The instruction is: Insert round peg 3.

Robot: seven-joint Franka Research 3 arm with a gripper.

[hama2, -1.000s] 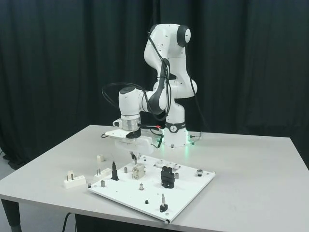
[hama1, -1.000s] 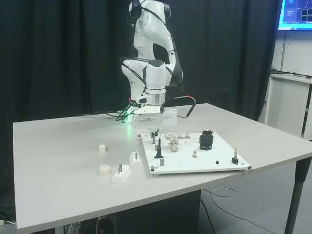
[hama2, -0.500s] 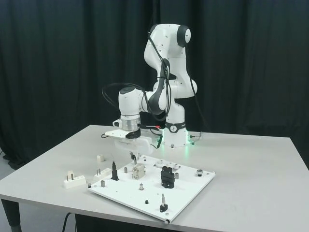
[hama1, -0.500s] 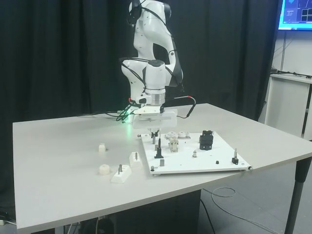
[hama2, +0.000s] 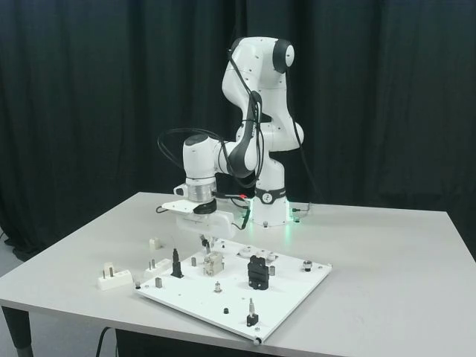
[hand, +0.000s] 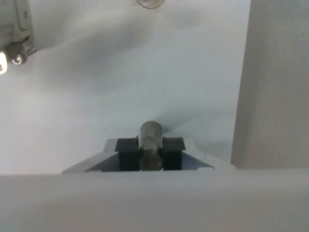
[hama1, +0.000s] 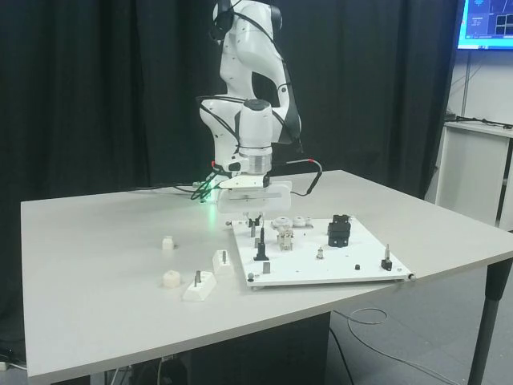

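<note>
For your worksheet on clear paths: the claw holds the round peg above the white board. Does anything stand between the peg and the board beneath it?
Nothing visible does. The round peg sits clamped in the claw, with only bare white board below it.

Peg [hand: 150, 145] seemingly dull grey metal.

no readable text, labels, brands or numbers anywhere, wall screen [hama1: 486, 24] shows content too small to read

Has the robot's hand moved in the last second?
Yes, slightly: the hand has risen a little from the white board, with the peg in its grip.
</note>
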